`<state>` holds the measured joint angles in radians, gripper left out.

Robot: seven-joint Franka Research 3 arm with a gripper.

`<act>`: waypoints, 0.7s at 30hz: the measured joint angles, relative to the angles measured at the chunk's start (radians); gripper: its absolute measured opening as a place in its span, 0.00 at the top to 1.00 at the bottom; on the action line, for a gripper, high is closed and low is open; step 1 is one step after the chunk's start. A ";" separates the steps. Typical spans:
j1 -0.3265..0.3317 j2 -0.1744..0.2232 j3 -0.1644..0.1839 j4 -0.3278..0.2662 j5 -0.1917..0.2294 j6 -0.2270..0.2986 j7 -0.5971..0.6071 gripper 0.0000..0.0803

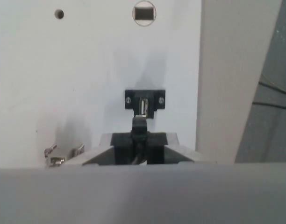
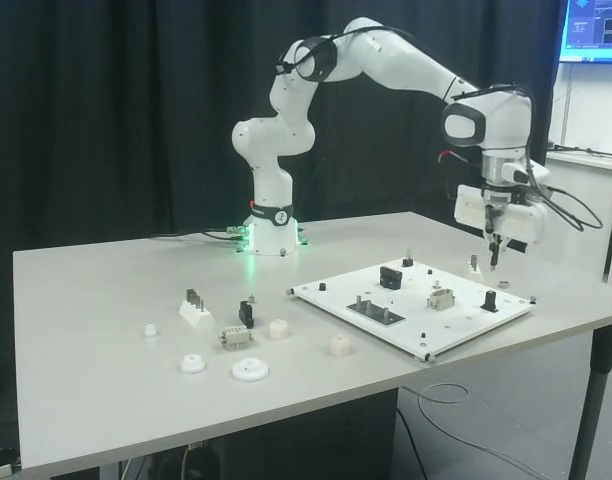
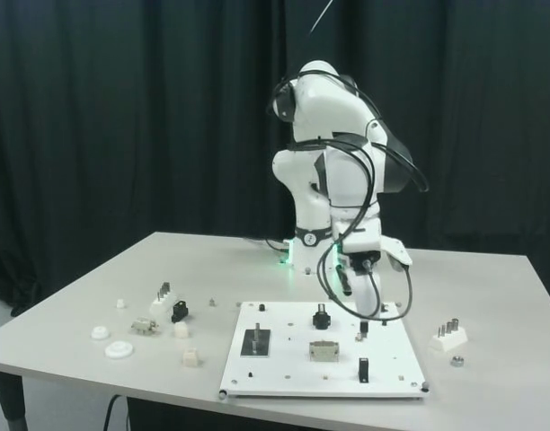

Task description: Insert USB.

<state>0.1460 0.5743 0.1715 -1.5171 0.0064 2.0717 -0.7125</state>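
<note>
- USB plug, a small black block with a dark cable running back from it, sits pinched between the gripper's two fingers; in the wrist view it hangs just above the USB socket, apart from it.
- USB socket is a black rectangular bracket with a screw at each side and a metal-lined slot in the middle, fixed to the white board.
- White board is flat, smooth and matte, with a round hole and a rectangular cut-out beyond the socket, as the wrist view shows.
- To the left of the gripper in the first room view, loose parts lie on the grey table: white discs, small white blocks, a black piece and a metal connector.
- On the board, between those parts and the gripper, stand a dark plate with pegs, a black holder and a grey metal connector.
- Arm rises from its base, arches over the table and bends down at the wrist, so the closed gripper points straight down over the board's far side.
- In the second room view, a white block with metal pins rests on the table beyond the board.
</note>
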 joint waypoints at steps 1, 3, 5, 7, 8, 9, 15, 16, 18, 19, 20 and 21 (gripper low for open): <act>0.004 0.003 -0.003 0.002 0.002 0.000 -0.008 0.93; 0.014 0.009 -0.011 0.006 0.006 0.000 -0.025 0.93; 0.023 0.015 -0.020 0.010 0.010 0.000 -0.038 0.93; 0.032 0.019 -0.029 0.013 0.014 -0.001 -0.046 0.93; 0.036 0.021 -0.033 0.014 0.016 -0.001 -0.049 0.93; 0.041 0.023 -0.038 0.016 0.018 -0.001 -0.052 0.93; 0.061 0.032 -0.061 0.026 0.023 -0.002 -0.061 0.93; 0.064 0.034 -0.064 0.028 0.023 -0.003 -0.061 0.93; 0.069 0.036 -0.071 0.031 0.023 -0.004 -0.061 0.93; 0.072 0.038 -0.075 0.032 0.023 -0.004 -0.061 0.93; 0.074 0.039 -0.078 0.032 0.023 -0.004 -0.061 0.93; 0.075 0.039 -0.080 0.032 0.023 -0.004 -0.061 0.93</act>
<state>0.2208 0.6137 0.0918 -1.4848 0.0299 2.0677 -0.7732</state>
